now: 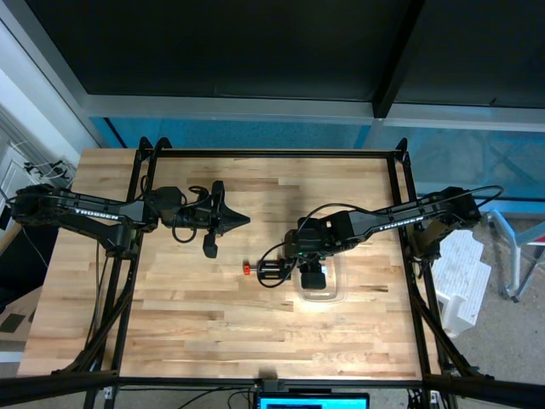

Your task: Pick the usb-c connector and install on the hub

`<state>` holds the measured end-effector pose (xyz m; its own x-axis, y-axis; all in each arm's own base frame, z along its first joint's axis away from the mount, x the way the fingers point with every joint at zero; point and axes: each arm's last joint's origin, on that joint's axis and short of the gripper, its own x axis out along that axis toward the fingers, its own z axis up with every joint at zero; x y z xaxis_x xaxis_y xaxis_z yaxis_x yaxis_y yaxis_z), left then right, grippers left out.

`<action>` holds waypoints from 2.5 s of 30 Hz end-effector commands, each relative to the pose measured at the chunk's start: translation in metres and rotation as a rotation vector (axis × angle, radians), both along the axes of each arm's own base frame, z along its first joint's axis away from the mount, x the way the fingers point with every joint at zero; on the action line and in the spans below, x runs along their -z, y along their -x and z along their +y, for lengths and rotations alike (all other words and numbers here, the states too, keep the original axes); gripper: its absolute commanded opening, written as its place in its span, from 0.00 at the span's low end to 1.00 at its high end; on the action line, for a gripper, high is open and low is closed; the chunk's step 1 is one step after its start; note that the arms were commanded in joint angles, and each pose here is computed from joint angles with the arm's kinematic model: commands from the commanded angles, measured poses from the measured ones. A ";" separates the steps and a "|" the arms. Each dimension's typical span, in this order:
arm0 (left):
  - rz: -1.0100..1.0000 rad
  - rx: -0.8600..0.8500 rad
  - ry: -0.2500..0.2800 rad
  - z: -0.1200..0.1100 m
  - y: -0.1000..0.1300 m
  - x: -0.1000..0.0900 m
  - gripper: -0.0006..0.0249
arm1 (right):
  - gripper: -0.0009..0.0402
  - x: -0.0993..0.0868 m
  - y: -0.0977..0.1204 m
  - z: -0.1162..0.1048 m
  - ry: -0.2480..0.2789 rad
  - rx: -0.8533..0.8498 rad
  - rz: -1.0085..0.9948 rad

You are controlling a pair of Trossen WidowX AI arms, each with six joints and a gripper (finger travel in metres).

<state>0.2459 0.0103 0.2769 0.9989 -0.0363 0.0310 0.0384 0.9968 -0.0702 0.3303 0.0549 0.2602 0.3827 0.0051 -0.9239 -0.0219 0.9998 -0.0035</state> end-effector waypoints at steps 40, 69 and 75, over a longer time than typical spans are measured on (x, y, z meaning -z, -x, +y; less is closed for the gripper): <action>0.000 0.000 0.000 0.000 0.000 0.000 0.02 | 0.02 -0.059 0.072 -0.045 -0.002 0.025 -0.735; 0.000 0.000 0.000 0.000 0.000 0.000 0.02 | 0.02 -0.025 0.107 -0.059 -0.038 0.070 -1.175; 0.000 0.000 0.000 0.000 0.000 0.000 0.02 | 0.02 -0.025 0.107 -0.060 -0.040 0.070 -1.182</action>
<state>0.2459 0.0103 0.2769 0.9989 -0.0363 0.0306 0.0383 0.9968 -0.0703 0.2231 -0.0047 0.2846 0.9996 -0.0278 0.0013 0.0278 0.9985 0.0463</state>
